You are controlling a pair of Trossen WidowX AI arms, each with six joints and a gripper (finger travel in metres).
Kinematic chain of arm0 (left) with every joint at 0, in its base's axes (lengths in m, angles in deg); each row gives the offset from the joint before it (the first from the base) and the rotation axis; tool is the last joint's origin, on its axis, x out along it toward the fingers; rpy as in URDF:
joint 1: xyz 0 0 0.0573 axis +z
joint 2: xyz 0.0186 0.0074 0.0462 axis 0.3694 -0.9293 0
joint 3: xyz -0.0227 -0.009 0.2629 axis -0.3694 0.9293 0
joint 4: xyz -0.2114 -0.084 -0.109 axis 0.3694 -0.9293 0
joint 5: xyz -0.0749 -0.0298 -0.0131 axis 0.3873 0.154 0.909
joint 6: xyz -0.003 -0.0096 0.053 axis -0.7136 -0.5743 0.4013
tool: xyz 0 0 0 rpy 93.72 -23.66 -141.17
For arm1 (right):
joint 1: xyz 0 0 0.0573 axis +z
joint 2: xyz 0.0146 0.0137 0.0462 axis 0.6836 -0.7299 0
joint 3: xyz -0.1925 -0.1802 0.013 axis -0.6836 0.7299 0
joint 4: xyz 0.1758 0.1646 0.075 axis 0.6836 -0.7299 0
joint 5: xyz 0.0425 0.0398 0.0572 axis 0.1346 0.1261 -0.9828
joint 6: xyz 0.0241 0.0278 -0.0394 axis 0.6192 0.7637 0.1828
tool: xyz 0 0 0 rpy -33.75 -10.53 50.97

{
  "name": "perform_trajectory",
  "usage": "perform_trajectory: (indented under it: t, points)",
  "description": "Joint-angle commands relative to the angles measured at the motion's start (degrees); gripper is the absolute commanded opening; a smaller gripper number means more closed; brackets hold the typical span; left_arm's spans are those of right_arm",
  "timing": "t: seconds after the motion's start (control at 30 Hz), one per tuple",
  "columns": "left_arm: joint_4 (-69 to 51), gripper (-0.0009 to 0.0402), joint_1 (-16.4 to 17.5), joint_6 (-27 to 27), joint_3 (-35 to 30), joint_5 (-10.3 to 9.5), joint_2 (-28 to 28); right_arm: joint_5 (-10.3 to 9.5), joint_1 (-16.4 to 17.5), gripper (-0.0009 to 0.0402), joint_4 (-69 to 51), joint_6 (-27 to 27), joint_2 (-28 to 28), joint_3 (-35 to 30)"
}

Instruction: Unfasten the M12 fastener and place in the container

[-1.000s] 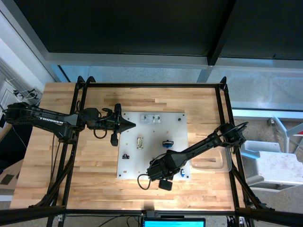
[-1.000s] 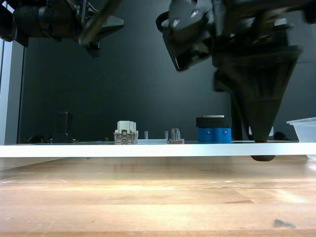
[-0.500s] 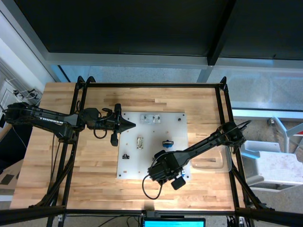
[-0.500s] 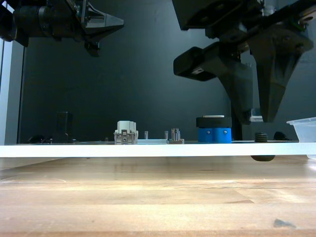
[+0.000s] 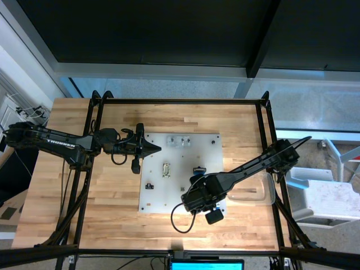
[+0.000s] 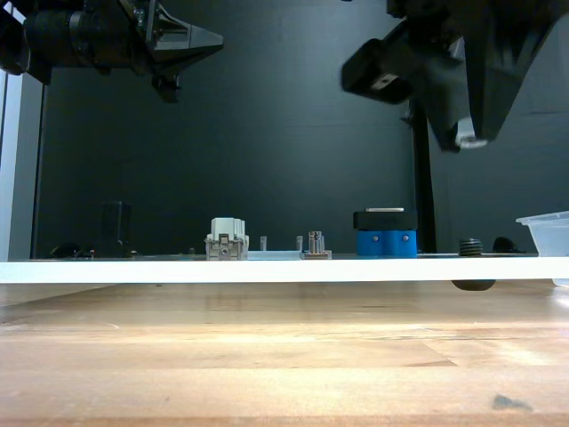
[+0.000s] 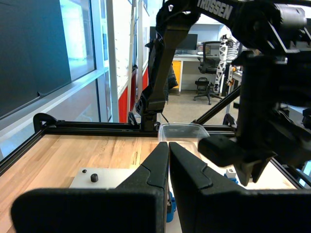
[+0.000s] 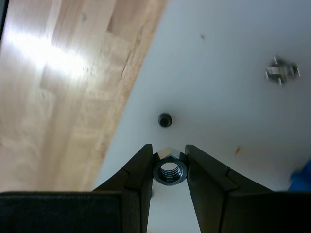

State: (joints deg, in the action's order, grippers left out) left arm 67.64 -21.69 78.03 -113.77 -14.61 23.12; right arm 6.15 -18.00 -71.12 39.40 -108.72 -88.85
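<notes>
The silver M12 nut (image 8: 169,172) is clamped between the fingers of my right gripper (image 8: 169,151). The nut is off its stud. The black ribbed stud (image 6: 469,247) stands bare on the white board (image 5: 151,194), and the right wrist view shows it from above as a dark stud (image 8: 165,120). My right gripper (image 6: 469,135) hangs well above the stud, over the board's near right part (image 5: 198,198). The clear container (image 5: 252,192) sits just right of the board with nothing showing in it. My left gripper (image 5: 156,148) is shut and parked at the board's far left edge.
A blue-bodied connector (image 6: 386,235) stands left of the stud. A grey connector (image 6: 226,241) and a small silver post (image 6: 315,243) stand mid-board. A black post (image 5: 213,142) is at the board's far right corner. The black frame rails (image 5: 269,146) border the table.
My right gripper has risen from the stud with the nut in its fingers and shifted a little right. The stud's ribs now show bare. The left arm has not moved.
</notes>
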Motion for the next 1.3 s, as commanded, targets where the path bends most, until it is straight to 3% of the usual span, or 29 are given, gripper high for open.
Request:
perform_trajectory:
  t: [0.03,0.17,0.73,1.1,1.3]
  points:
    - [0.0,0.0,0.0,0.0,0.0,0.0,0.0,0.7,0.0,0.0008,0.0,11.5,2.1,1.2]
    - [0.0,0.0,0.0,0.0,0.0,0.0,0.0,0.68,0.3,0.0008,0.0,16.8,4.9,4.3]
    - [0.0,0.0,0.0,0.0,0.0,0.0,0.0,0.68,2.9,0.0008,2.1,19.1,23.4,26.4]
    - [0.0,0.0,0.0,0.0,0.0,0.0,0.0,0.5,4.7,0.0008,2.0,19.8,33.3,37.0]
    - [0.0,0.0,0.0,0.0,0.0,0.0,0.0,0.48,5.1,0.0008,1.9,22.8,37.4,40.9]
